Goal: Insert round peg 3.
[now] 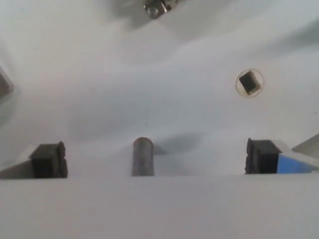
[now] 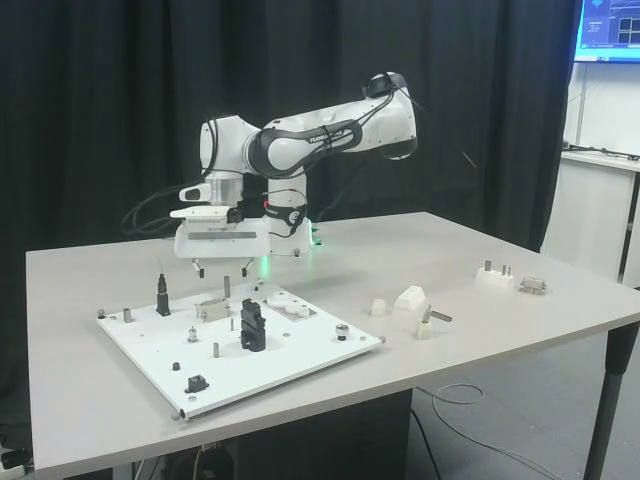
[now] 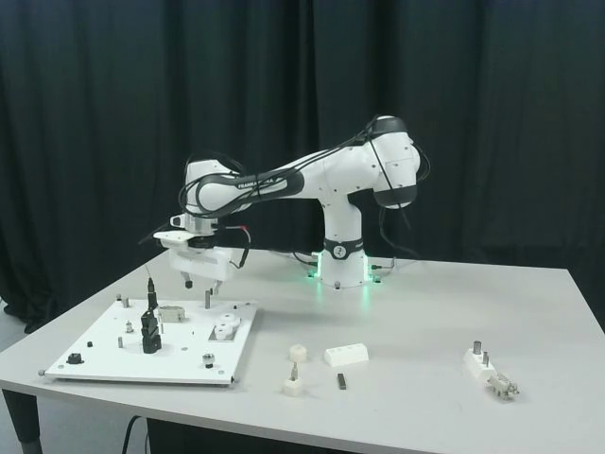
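A grey round peg (image 1: 143, 157) stands upright on the white board (image 1: 164, 99). My gripper (image 1: 155, 158) is open, with its black fingertips (image 1: 48, 160) wide apart on either side of the peg and not touching it. From the room views the gripper (image 2: 222, 268) hangs just above the back part of the board (image 2: 300, 350), and the peg (image 2: 227, 285) is right beneath it. The second room view shows the same: gripper (image 3: 197, 280) over the peg (image 3: 207, 297) at the board's (image 3: 113, 364) far edge.
A round socket with a black square insert (image 1: 249, 82) lies in the board near the peg. Other pegs and a black part (image 2: 251, 325) stand on the board. White blocks (image 2: 410, 298) and a small peg holder (image 2: 495, 276) lie on the grey table to the right.
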Action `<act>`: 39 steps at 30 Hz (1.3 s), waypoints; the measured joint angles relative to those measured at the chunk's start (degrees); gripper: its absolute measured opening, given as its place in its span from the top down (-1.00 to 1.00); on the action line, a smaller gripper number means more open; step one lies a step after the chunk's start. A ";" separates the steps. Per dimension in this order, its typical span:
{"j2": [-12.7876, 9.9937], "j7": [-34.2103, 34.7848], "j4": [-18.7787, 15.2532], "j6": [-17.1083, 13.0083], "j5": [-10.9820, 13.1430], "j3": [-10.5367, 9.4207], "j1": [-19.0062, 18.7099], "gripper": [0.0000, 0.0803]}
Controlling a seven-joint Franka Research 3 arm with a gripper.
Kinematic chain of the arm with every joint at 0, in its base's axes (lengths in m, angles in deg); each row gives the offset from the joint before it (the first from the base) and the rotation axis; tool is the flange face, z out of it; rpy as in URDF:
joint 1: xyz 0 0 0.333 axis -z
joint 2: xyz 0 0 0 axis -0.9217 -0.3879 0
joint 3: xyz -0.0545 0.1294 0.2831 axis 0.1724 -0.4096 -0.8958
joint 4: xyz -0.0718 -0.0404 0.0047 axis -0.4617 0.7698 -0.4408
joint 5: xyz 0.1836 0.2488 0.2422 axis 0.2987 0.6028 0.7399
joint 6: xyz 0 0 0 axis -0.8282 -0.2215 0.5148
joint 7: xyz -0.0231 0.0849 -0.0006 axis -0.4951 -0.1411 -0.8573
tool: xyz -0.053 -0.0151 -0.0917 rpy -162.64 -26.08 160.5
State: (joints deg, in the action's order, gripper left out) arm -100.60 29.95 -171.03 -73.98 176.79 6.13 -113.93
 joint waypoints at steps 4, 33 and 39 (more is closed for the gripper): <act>0.00 0.21 0.03 0.14 -0.52 0.58 -0.46 -0.99; 0.00 -1.57 -0.66 -0.84 -1.53 3.41 -0.52 -0.99; 0.00 -3.29 -0.88 -1.36 -1.59 3.41 0.58 -0.99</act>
State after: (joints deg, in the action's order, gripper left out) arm -100.60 26.66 -171.90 -75.34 175.20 9.54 -113.34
